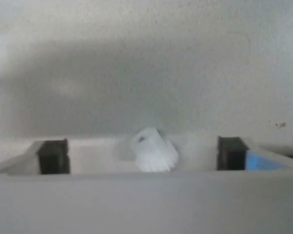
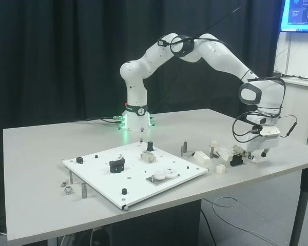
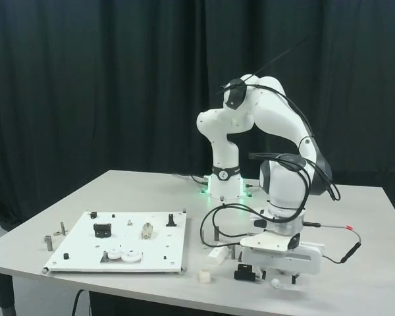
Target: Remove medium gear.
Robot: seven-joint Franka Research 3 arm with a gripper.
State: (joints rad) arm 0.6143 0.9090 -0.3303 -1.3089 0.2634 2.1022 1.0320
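In the wrist view my gripper (image 1: pixel 142 155) is open. Its two black fingertips (image 1: pixel 52 156) stand wide apart just above the grey table. A small white gear (image 1: pixel 155 152) lies tilted on the table between them, touching neither. From the second room view the gripper (image 3: pixel 277 276) hangs low near the table's front right edge, with the gear (image 3: pixel 274 284) as a small white piece under it. The white assembly board (image 2: pixel 100 166) lies far to the left, and two white gears (image 2: pixel 164 175) sit on its plate. The gripper (image 2: pixel 254 155) is well away from the board.
A black part (image 2: pixel 236 160) and a white block (image 2: pixel 220 168) lie close beside the gripper. White parts (image 2: pixel 200 155) and upright pegs (image 2: pixel 184 147) stand between it and the board. Loose pegs and nuts (image 2: pixel 69 180) lie left of the board. The table's front edge is near.
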